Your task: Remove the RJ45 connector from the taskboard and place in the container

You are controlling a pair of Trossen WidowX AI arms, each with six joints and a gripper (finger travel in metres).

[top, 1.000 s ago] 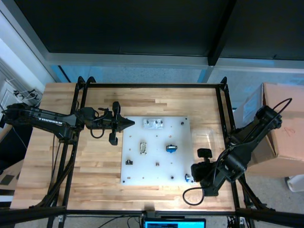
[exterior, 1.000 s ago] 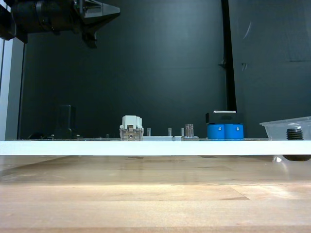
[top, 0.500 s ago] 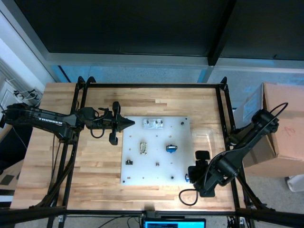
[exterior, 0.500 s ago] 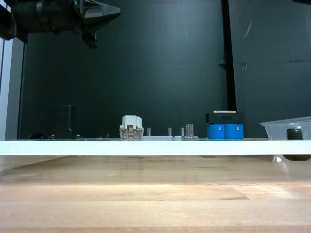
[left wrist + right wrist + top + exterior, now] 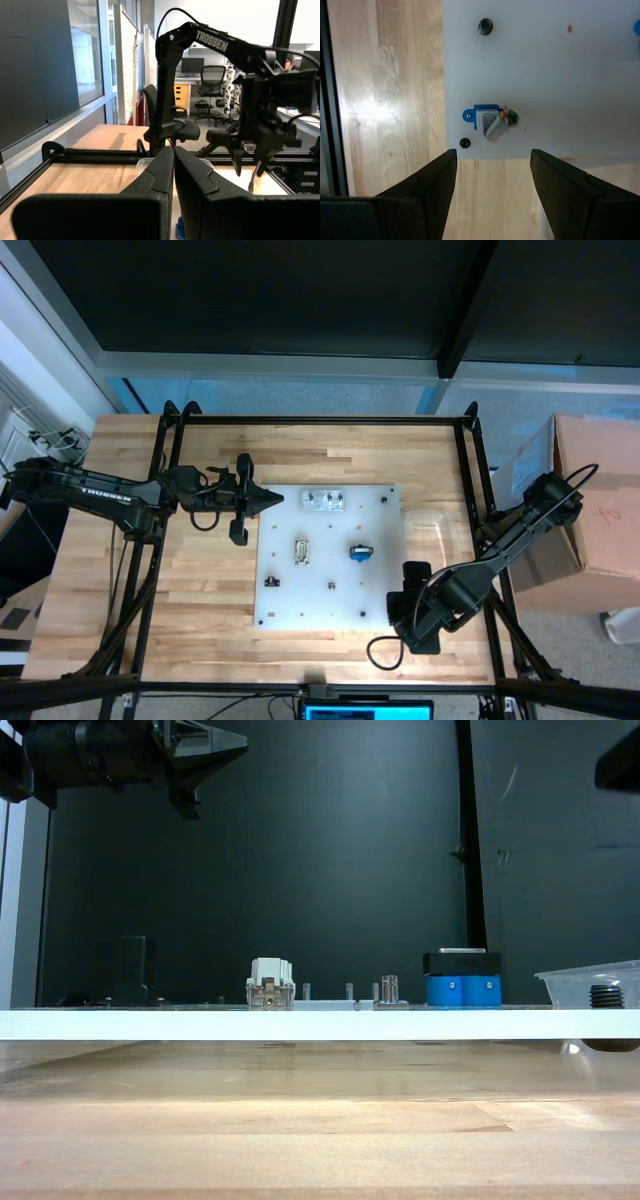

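Note:
The RJ45 connector (image 5: 494, 121) is a small clear-grey plug in a blue holder, near the corner of the white taskboard (image 5: 560, 75). It lies slanted in the holder and nothing grips it. My right gripper (image 5: 493, 155) hovers above it, open, with the plug just beyond its two fingertips. In the high view the right gripper (image 5: 400, 607) covers the board's near right corner and hides the plug. My left gripper (image 5: 270, 499) hangs high over the board's left edge, shut with nothing in it, and also shows as the left gripper (image 5: 220, 740) in the low view.
A clear plastic container (image 5: 437, 530) stands on the table just right of the board; in the low view the container (image 5: 590, 985) holds a dark threaded piece. On the board sit a blue-mounted part (image 5: 360, 553), a white-grey connector (image 5: 300, 552) and metal fittings (image 5: 325, 500).
My right arm has swung left from beside the board to above its near right corner, and part of it now shows at the low view's upper right. The left arm has not moved.

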